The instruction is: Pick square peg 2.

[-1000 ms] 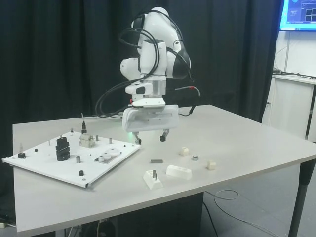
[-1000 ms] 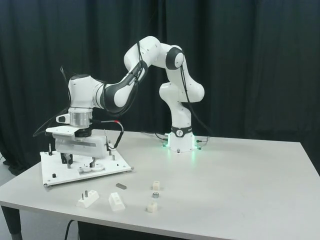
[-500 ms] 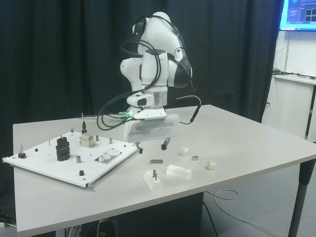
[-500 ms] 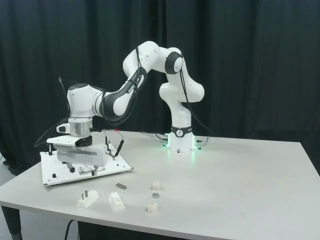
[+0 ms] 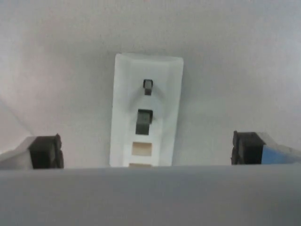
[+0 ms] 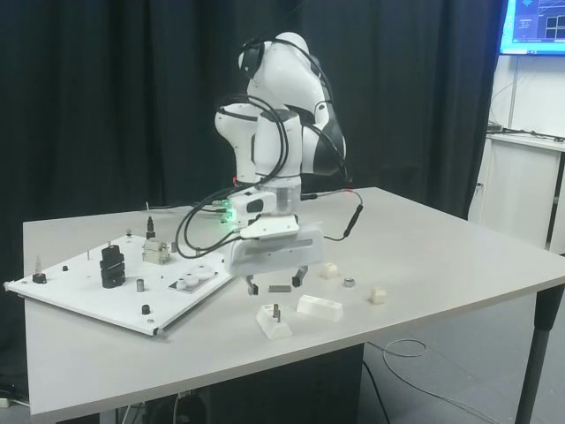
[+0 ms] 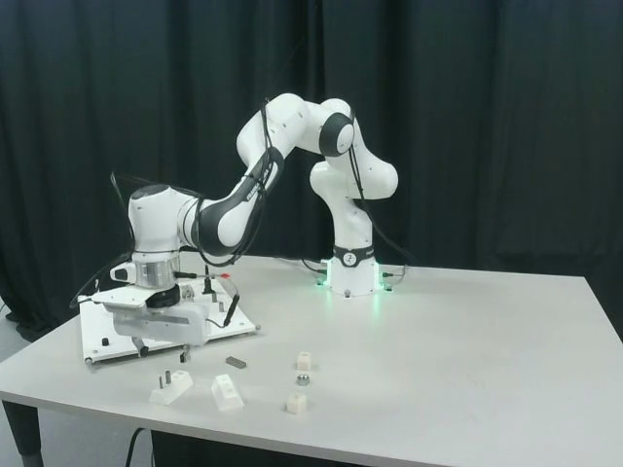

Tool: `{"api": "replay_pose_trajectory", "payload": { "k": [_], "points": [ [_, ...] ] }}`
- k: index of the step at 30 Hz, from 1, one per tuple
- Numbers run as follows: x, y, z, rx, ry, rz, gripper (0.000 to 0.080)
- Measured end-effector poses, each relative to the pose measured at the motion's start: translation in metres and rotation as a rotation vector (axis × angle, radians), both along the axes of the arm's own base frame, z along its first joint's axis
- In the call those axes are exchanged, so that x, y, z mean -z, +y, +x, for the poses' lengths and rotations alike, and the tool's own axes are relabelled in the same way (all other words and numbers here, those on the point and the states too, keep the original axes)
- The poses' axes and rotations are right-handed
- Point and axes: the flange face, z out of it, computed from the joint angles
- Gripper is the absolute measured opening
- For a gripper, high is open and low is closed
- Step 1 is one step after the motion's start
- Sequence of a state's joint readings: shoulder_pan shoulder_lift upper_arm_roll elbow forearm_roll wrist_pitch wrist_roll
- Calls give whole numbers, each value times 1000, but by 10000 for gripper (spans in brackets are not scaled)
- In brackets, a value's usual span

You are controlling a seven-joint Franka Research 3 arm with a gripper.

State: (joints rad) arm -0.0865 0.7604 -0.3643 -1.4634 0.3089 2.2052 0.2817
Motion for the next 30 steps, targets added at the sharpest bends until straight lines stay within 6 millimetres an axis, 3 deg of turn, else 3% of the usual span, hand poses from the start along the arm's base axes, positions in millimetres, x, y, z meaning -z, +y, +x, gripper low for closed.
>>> {"api": "replay_pose_trajectory", "payload": {
  "k": [16,30],
  "points": [
    [33,0,-2,10,47,5,800],
    [39,2,-3,30,44,32,800]
  ]
}}
